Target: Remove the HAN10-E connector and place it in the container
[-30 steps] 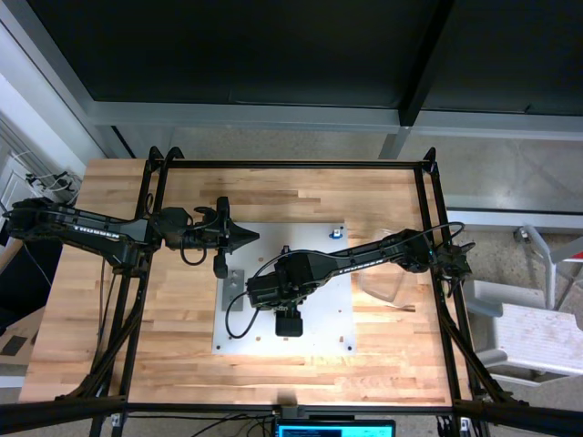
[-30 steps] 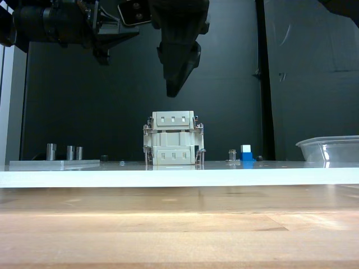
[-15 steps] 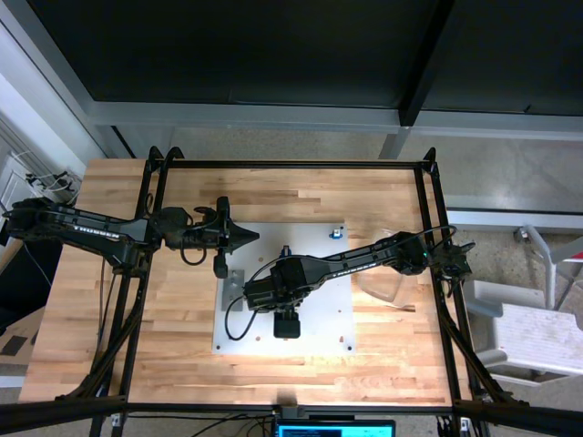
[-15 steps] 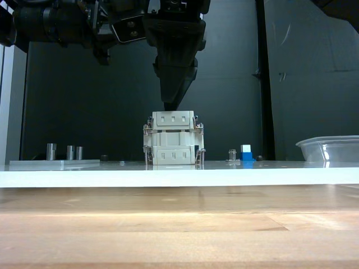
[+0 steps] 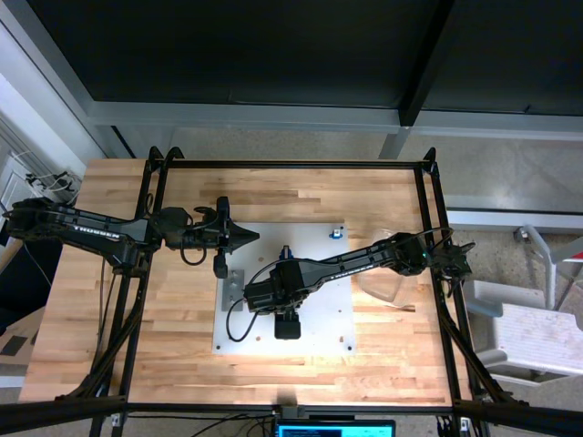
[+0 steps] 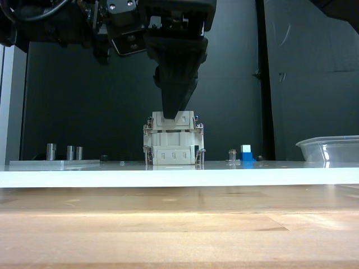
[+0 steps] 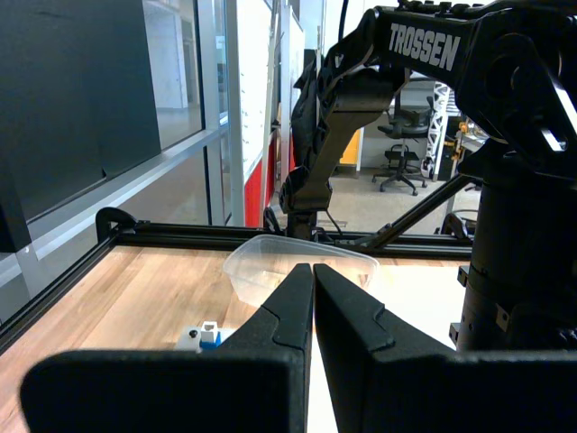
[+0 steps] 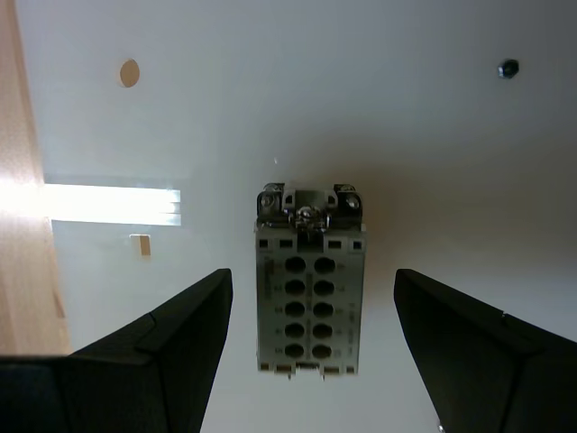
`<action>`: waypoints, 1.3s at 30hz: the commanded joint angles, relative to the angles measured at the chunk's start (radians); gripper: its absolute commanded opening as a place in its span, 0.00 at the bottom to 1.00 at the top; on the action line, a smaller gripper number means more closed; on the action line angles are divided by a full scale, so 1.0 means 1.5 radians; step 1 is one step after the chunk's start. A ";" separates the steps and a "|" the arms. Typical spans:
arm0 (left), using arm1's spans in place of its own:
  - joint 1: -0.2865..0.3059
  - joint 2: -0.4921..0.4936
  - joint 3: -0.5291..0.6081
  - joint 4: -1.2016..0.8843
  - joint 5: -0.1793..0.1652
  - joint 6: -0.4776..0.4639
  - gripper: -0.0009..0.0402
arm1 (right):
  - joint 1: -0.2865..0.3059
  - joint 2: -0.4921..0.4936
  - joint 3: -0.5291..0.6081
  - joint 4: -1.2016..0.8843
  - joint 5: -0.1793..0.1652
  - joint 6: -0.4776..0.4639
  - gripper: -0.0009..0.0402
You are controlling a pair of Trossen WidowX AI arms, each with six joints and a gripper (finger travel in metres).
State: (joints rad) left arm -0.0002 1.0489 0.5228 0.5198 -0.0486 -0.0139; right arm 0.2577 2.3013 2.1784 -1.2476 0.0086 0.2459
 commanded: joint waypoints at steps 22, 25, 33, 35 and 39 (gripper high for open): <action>0.000 0.000 0.000 0.001 0.000 0.000 0.02 | 0.001 -0.001 -0.023 0.024 0.000 -0.008 0.53; 0.000 0.000 0.000 0.001 0.000 0.000 0.02 | 0.001 -0.001 -0.023 0.024 0.000 -0.012 0.47; 0.000 0.000 0.000 0.001 0.000 0.000 0.02 | 0.002 -0.001 -0.023 0.024 -0.001 -0.014 0.33; 0.000 0.000 0.000 0.001 0.000 0.000 0.02 | 0.002 -0.001 -0.023 0.024 -0.001 -0.015 0.30; 0.000 0.000 0.000 0.001 0.000 0.000 0.02 | 0.003 -0.003 -0.023 0.023 -0.001 -0.015 0.24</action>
